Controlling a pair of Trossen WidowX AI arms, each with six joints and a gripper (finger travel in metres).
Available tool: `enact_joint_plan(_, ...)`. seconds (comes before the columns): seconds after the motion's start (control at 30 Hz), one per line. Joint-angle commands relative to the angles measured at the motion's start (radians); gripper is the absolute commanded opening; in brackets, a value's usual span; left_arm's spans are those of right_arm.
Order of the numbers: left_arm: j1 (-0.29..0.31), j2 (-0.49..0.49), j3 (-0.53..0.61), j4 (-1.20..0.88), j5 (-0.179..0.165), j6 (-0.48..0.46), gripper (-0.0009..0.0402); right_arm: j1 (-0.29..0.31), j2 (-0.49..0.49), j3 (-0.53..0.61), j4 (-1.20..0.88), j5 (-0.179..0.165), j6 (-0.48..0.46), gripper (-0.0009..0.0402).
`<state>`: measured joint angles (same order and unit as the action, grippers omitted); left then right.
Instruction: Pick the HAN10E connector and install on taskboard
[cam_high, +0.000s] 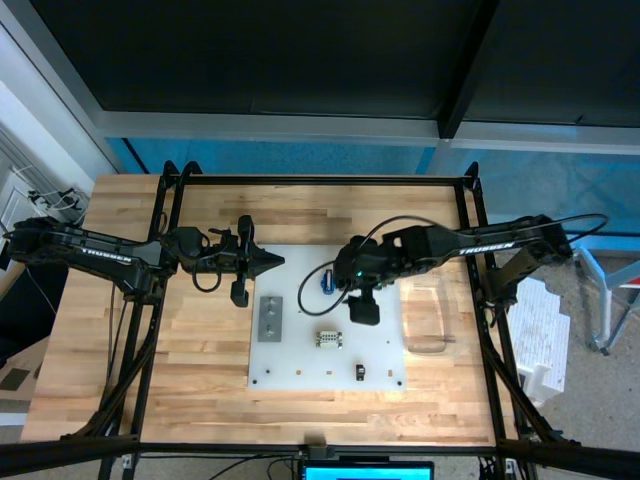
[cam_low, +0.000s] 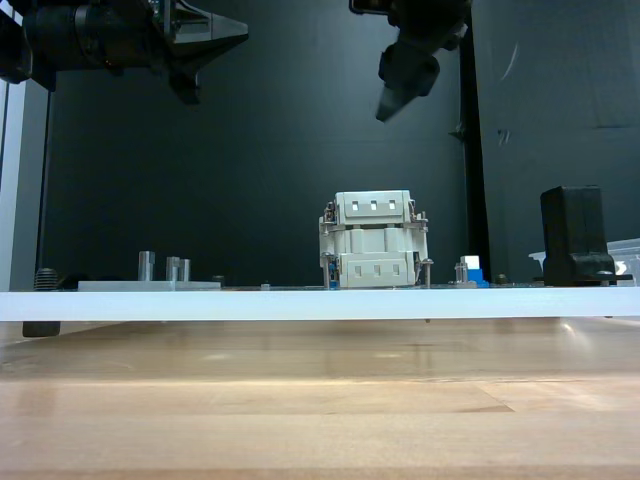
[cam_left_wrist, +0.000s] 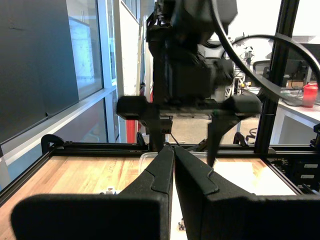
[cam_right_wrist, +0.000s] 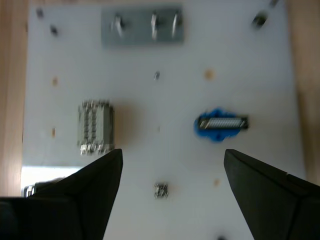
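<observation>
The HAN10E connector (cam_high: 328, 340) is a small beige block with metal ends, and it sits on the white taskboard (cam_high: 300, 362) near its middle. From table height the connector (cam_low: 373, 240) stands upright on the taskboard (cam_low: 300, 303). My right gripper (cam_high: 361, 310) hangs open and empty above the board, just behind the connector. In its wrist view the right gripper (cam_right_wrist: 172, 155) looks down on the connector (cam_right_wrist: 95, 127), which lies off to one side of the gap. My left gripper (cam_high: 272, 262) is shut and hovers over the board's far left corner.
On the board are a grey metal block (cam_high: 270, 318) with pins, a blue part (cam_high: 328, 282) and a small black piece (cam_high: 360, 373). A clear plastic tray (cam_high: 427, 315) lies right of the board. Black frame rails run along the table's sides.
</observation>
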<state>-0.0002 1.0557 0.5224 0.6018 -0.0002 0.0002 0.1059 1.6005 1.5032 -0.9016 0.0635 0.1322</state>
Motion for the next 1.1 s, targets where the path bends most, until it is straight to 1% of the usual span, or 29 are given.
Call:
enact_joint_plan(0.03, 0.000, 0.000, 0.000, 0.000, 0.000, 0.000, 0.0001, -0.031, -0.058, -0.061, 0.125, 0.000, -0.023, 0.0247)
enact_joint_plan(0.2, 0.000, 0.000, 0.000, 0.000, 0.000, 0.000, 0.0001, -0.066, -0.144, -0.165, 0.301, -0.005, -0.054, 0.0189)
enact_joint_plan(0.37, 0.000, 0.000, 0.000, 0.000, 0.000, 0.000, 0.0001, -0.076, -0.217, -0.251, 0.447, -0.006, -0.087, 0.0124)
enact_joint_plan(0.47, 0.000, 0.000, 0.000, 0.000, 0.000, 0.000, 0.0001, -0.082, -0.249, -0.301, 0.542, -0.010, -0.092, 0.0087)
enact_joint_plan(0.57, 0.000, 0.000, 0.000, 0.000, 0.000, 0.000, 0.0001, -0.095, -0.271, -0.345, 0.631, -0.027, -0.091, 0.0052)
enact_joint_plan(0.67, 0.000, 0.000, 0.000, 0.000, 0.000, 0.000, 0.0001, -0.108, -0.285, -0.397, 0.740, -0.071, -0.088, 0.0021)
enact_joint_plan(0.73, 0.000, 0.000, 0.000, 0.000, 0.000, 0.000, 0.0001, -0.113, -0.294, -0.425, 0.798, -0.090, -0.088, 0.0003)
enact_joint_plan(0.77, 0.000, 0.000, 0.000, 0.000, 0.000, 0.000, 0.0001, -0.113, -0.297, -0.438, 0.825, -0.091, -0.089, -0.0003)
enact_joint_plan(0.87, 0.000, 0.000, 0.000, 0.000, 0.000, 0.000, 0.0001, -0.115, -0.299, -0.460, 0.883, -0.090, -0.089, 0.0003)
enact_joint_plan(1.0, 0.000, 0.000, 0.000, 0.000, 0.000, 0.000, 0.0001, -0.116, -0.299, -0.476, 0.949, -0.091, -0.097, -0.0001)
enact_joint_plan(1.1, 0.000, 0.000, 0.000, 0.000, 0.000, 0.000, 0.0001, -0.117, -0.299, -0.509, 1.035, -0.091, -0.095, 0.0000)
